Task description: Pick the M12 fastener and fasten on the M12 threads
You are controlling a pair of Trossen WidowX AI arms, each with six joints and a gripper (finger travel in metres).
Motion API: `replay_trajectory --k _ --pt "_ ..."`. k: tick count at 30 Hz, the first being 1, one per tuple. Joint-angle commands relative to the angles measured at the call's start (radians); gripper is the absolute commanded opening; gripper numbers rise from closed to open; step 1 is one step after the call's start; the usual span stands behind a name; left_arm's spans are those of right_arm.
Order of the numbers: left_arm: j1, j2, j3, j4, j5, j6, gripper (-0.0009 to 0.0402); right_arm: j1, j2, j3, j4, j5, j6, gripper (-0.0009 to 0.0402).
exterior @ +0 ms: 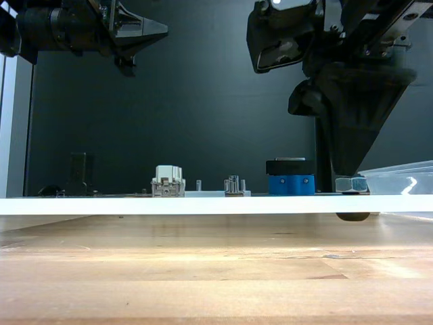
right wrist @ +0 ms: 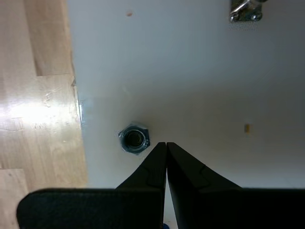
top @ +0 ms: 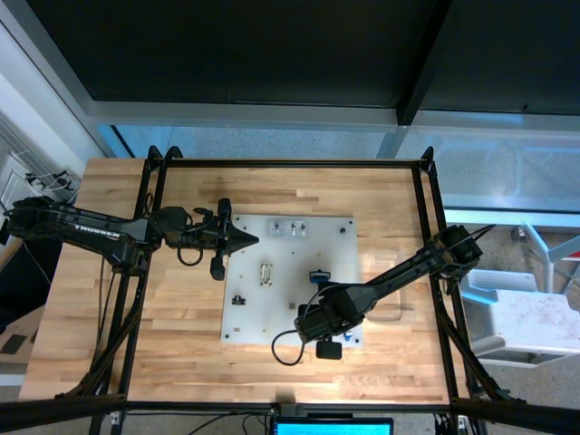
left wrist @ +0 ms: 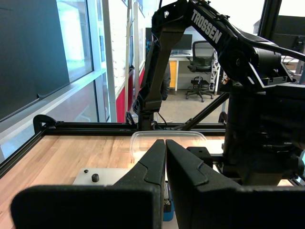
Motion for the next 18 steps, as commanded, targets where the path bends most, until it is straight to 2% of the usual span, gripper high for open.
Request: replay_trajectory --k 1,15,17,18 --pt "0.000 0.000 0.000 0.000 0.000 0.000 0.0000 0.000 0.001 -0.011 0.007 -0.001 -0.002 0.0000" --pt "0.000 0.000 0.000 0.000 0.000 0.000 0.0000 0.002 0.001 -0.034 0.051 -0.004 -0.002 0.0000" --pt "0.000 0.000 0.000 0.000 0.000 0.000 0.0000 0.002 0.001 -0.034 0.053 -0.015 -0.002 0.0000" --pt "0.000 0.000 0.000 0.000 0.000 0.000 0.0000 0.002 0.001 -0.034 0.054 -0.039 -0.004 0.0000"
